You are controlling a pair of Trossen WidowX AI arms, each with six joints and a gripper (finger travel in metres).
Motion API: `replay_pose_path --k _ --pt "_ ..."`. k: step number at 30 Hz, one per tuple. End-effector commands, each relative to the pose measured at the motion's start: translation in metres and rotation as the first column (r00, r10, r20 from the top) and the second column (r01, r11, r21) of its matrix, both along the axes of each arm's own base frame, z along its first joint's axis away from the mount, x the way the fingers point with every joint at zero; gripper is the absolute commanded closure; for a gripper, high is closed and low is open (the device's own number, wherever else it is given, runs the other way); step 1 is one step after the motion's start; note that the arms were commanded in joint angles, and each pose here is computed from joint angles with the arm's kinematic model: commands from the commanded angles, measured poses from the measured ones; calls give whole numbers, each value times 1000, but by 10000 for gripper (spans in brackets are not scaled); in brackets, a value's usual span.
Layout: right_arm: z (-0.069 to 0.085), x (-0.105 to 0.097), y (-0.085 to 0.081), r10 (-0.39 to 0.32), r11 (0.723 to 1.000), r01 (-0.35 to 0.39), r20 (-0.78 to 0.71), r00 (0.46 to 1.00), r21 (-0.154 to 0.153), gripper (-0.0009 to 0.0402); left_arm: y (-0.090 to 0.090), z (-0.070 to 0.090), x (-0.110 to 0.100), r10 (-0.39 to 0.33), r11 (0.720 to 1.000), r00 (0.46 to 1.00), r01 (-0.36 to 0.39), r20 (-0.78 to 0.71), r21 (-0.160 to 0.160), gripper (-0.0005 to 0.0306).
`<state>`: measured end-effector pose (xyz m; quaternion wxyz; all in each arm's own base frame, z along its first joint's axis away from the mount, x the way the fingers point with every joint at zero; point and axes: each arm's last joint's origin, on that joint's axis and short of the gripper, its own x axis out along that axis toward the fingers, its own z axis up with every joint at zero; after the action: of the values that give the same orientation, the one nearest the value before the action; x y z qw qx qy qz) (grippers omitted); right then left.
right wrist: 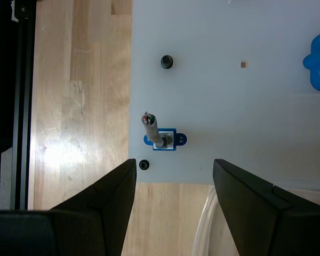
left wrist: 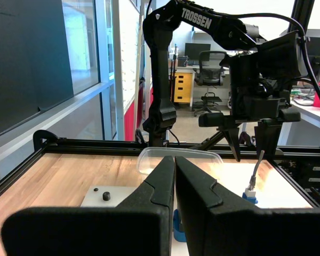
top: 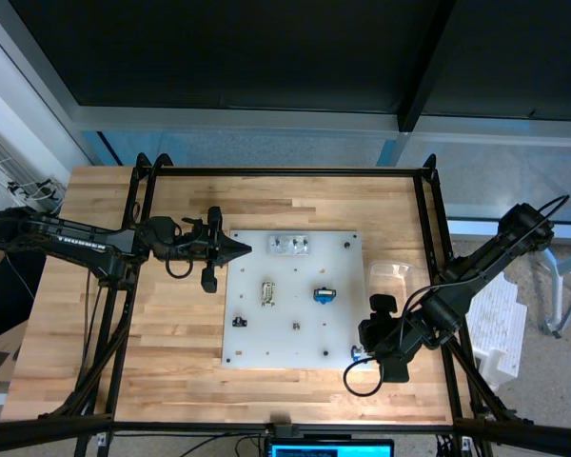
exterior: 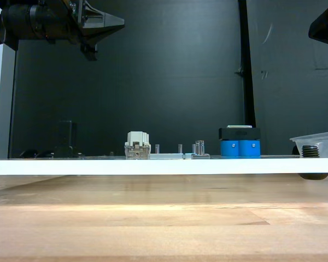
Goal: Pick the RJ45 connector and install on taskboard
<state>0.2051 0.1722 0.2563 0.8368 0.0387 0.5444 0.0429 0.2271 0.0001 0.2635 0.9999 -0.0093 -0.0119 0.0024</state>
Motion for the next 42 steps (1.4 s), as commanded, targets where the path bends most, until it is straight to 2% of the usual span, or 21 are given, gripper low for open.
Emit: replay_pose_path --k 1,7,14,20,26,29,38,40,42 --pt "0 0 0 1 1000 -1 -4 1000 -5 193 0 0 0 0 1000 1000 0 0 0 300" --pt "1 -4 -5 28 999 -29 -25 999 -41 202 0 0 0 0 1000 1000 0 0 0 300" --pt "9 1 -23 2 999 -2 -3 1000 -44 248 0 0 0 0 1000 1000 0 0 0 300" --pt "14 12 -45 -71 997 72 16 997 -40 308 0 0 0 0 1000 1000 0 0 0 300" --pt "16 21 -65 -144 989 145 26 989 -40 398 0 0 0 0 1000 1000 0 0 0 300" --pt "17 27 -73 -163 986 165 48 985 -38 385 0 0 0 0 1000 1000 0 0 0 300" --pt "21 45 -109 -229 971 236 123 966 -42 393 0 0 0 0 1000 1000 0 0 0 300" --pt "23 50 -118 -229 970 238 150 962 -47 394 0 0 0 0 1000 1000 0 0 0 300" --pt "25 55 -126 -214 974 223 178 961 -36 393 0 0 0 0 1000 1000 0 0 0 300"
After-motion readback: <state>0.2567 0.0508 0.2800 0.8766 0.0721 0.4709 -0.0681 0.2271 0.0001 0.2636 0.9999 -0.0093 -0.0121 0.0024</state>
